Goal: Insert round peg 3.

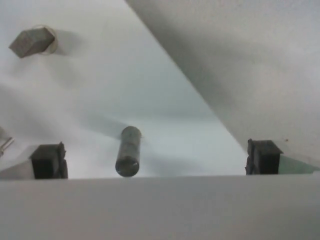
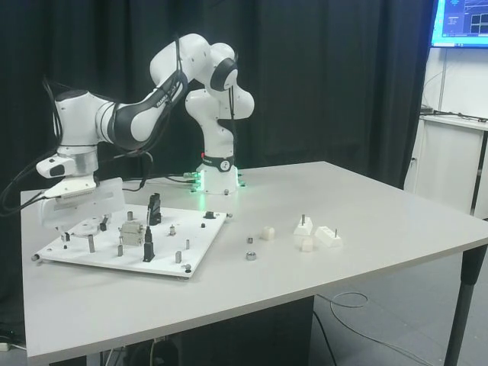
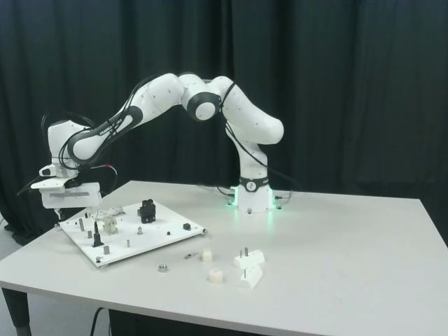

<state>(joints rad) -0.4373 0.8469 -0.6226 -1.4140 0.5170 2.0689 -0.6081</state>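
Over the far corner of the white assembly board point(image 2: 200, 244) hangs the gripper point(image 1: 155, 160), its two black fingertips point(image 1: 49, 162) spread wide with nothing between them. In the wrist view a grey round peg point(image 1: 128, 151) stands upright on the board, in the gap between the fingertips and touching neither. A grey block-shaped part point(image 1: 32, 41) sits on the board well apart from it. White blocks point(image 2: 317, 233) lie on the grey table point(image 2: 381, 213) beside the board.
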